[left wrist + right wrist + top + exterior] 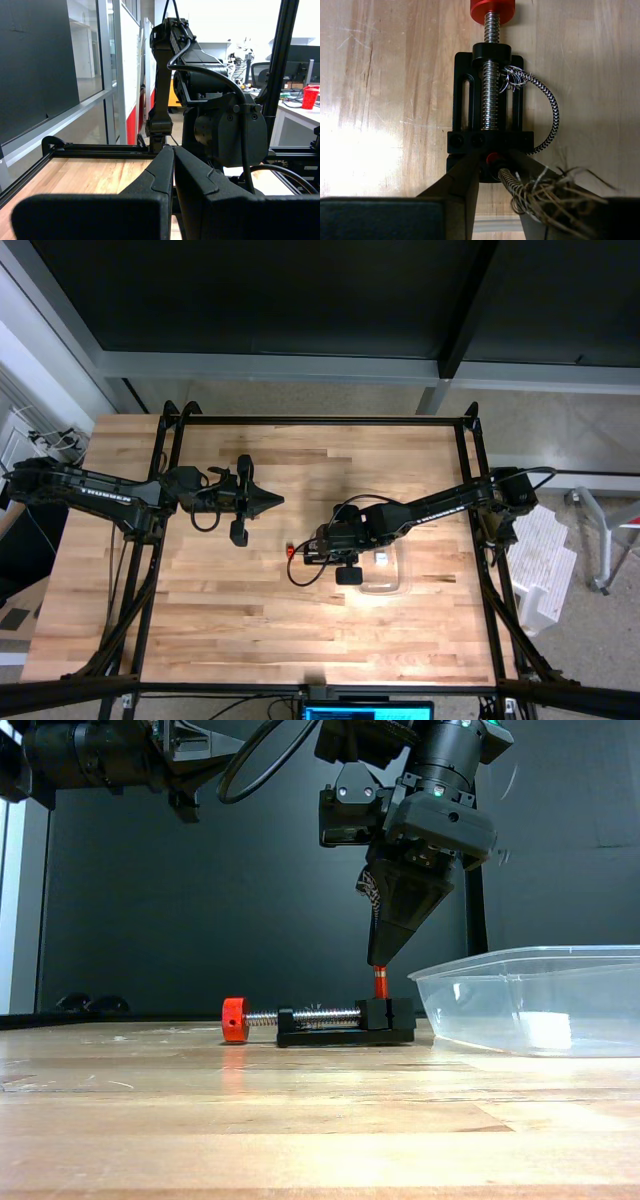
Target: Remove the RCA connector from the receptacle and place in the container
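RCA connector (380, 982): one, reddish, standing upright with its long axis vertical. Its lower end sits in the receptacle (345, 1020) and its upper end points up into the right claw (379, 960). In the right wrist view it shows only as a small red dot (492, 159) between the finger pads.

Left to right:
- **Left claw** (280, 500): over the left half of the tabletop (250, 630), well apart from everything. Its fingers are pressed together and hold nothing, and it points toward the right arm.
- **Receptacle:** one black block lying flat on the tabletop with its long axis left-right in the low view. A silvery threaded screw runs along it, and the round red cap (234, 1019) is at the left end, pointing away from the container (520, 962).
- **Connector position:** at the block's right end, the end nearer the container.
- **Right claw:** points straight down, its fingers closed on the connector's top.
- **Braided cable** (547, 115): one black-and-white cable with frayed ends, looping beside the block.
- **Container:** one clear tub on the tabletop just beside the receptacle's right end, with one small white square piece (381, 558) inside.
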Available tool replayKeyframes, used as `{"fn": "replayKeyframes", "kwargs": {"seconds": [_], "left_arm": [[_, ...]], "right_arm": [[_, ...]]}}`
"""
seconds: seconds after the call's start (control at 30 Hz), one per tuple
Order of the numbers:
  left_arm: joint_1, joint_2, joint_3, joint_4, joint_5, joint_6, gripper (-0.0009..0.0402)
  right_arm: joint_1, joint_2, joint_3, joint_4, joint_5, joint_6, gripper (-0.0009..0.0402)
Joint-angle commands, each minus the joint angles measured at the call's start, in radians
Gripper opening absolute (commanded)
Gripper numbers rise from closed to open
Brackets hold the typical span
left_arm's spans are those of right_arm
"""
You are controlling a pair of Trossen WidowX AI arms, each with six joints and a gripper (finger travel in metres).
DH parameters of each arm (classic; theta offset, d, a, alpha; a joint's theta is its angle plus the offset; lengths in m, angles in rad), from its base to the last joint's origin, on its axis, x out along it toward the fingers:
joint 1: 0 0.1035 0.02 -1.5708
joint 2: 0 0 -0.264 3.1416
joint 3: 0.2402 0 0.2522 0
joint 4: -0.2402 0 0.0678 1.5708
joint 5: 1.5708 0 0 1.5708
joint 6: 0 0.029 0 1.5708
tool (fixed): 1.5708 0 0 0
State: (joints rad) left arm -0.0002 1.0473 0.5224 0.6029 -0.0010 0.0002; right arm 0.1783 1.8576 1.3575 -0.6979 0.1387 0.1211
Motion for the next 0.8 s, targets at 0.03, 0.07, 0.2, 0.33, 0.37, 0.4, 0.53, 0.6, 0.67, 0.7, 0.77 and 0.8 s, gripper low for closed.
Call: {"fn": "replayKeyframes", "kwargs": {"seconds": [0.03, 0.07, 0.2, 0.33, 0.37, 0.4, 0.53, 0.6, 0.67, 0.7, 0.77, 0.8], "left_arm": [[0.000, 0.000, 0.000, 0.000, 0.000, 0.000, 0.0000], [0.000, 0.000, 0.000, 0.000, 0.000, 0.000, 0.0000], [0.000, 0.000, 0.000, 0.000, 0.000, 0.000, 0.0000], [0.000, 0.000, 0.000, 0.000, 0.000, 0.000, 0.0000], [0.000, 0.000, 0.000, 0.000, 0.000, 0.000, 0.0000], [0.000, 0.000, 0.000, 0.000, 0.000, 0.000, 0.0000], [0.000, 0.000, 0.000, 0.000, 0.000, 0.000, 0.0000], [0.000, 0.000, 0.000, 0.000, 0.000, 0.000, 0.0000], [0.000, 0.000, 0.000, 0.000, 0.000, 0.000, 0.0000], [0.000, 0.000, 0.000, 0.000, 0.000, 0.000, 0.0000], [0.000, 0.000, 0.000, 0.000, 0.000, 0.000, 0.0000], [0.000, 0.000, 0.000, 0.000, 0.000, 0.000, 0.0000]], "right_arm": [[0.000, -0.001, 0.000, 0.000, 0.000, 0.000, 0.0055], [0.000, -0.001, 0.000, 0.000, 0.000, 0.000, 0.0049], [0.000, -0.001, 0.000, 0.000, 0.000, -0.003, 0.0028], [0.000, -0.001, 0.000, 0.000, 0.000, -0.003, 0.0011], [0.000, -0.001, 0.000, 0.000, 0.000, -0.003, 0.0007], [0.000, -0.001, 0.000, 0.000, 0.000, -0.003, 0.0004], [0.000, -0.001, 0.000, 0.001, 0.000, -0.004, 0.0001], [0.000, -0.001, 0.000, 0.001, 0.000, -0.003, 0.0002], [0.000, -0.001, 0.001, 0.001, 0.000, -0.003, 0.0002], [0.000, -0.001, 0.001, 0.000, 0.000, -0.004, 0.0002], [0.000, -0.004, 0.001, -0.001, 0.000, -0.003, 0.0002], [0.000, -0.005, 0.001, 0.000, 0.000, -0.003, 0.0002]]}}
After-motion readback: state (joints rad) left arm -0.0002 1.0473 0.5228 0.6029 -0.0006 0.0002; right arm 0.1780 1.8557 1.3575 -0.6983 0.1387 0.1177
